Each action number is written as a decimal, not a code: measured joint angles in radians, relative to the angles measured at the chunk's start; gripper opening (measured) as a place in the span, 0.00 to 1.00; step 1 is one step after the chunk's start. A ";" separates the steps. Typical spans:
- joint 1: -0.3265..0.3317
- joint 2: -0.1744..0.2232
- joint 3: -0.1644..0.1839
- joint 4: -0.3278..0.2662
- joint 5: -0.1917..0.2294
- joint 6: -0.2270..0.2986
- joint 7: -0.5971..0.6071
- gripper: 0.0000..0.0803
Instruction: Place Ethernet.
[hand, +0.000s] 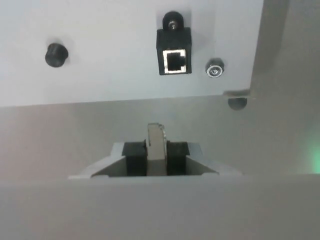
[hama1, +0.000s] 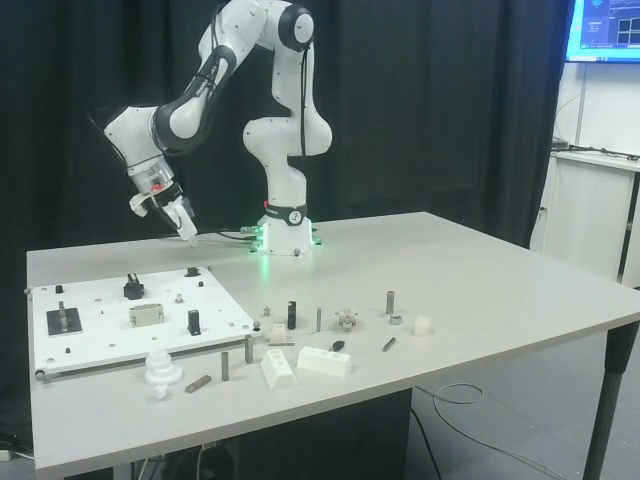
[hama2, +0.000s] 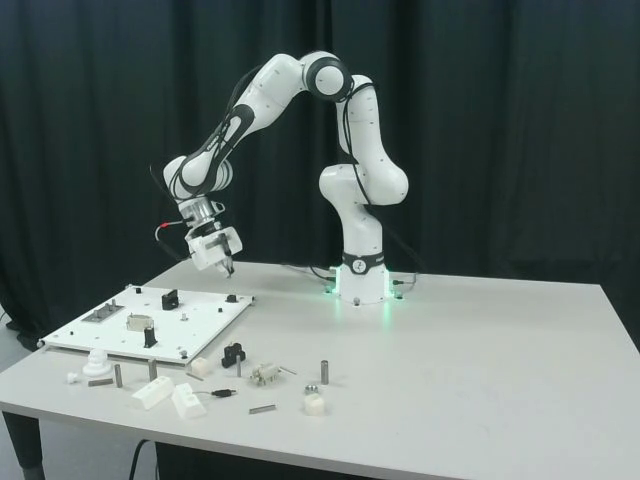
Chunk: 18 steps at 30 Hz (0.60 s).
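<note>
My gripper (hand: 155, 159) is shut on a pale Ethernet plug (hand: 155, 142), which stands up between the two black pads (hand: 133, 156). Ahead, on the white board (hand: 110, 75), sits the black Ethernet socket (hand: 174, 51) with its opening facing me. The plug is apart from the socket and hangs over the grey table just outside the board's edge. In the first room view the gripper (hama1: 185, 228) hovers tilted above the far edge of the board (hama1: 100, 340), behind the socket (hama1: 133, 289). In the second room view the gripper (hama2: 228, 264) is above the board (hama2: 110, 330), beyond the socket (hama2: 170, 297).
On the board near the socket are a black knob (hand: 56, 54) and a round screw (hand: 215, 68). It also carries a grey metal part (hama1: 146, 314) and a black upright piece (hama1: 192, 321). White blocks (hama1: 297, 365) and several pegs lie in front of the board. The robot base (hama1: 283, 235) stands behind.
</note>
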 joint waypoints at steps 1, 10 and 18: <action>0.000 0.000 0.000 0.000 -0.001 0.000 0.001 0.10; 0.003 0.000 0.000 0.002 -0.001 0.000 0.014 0.10; 0.003 0.000 0.000 0.003 -0.001 0.000 0.025 0.10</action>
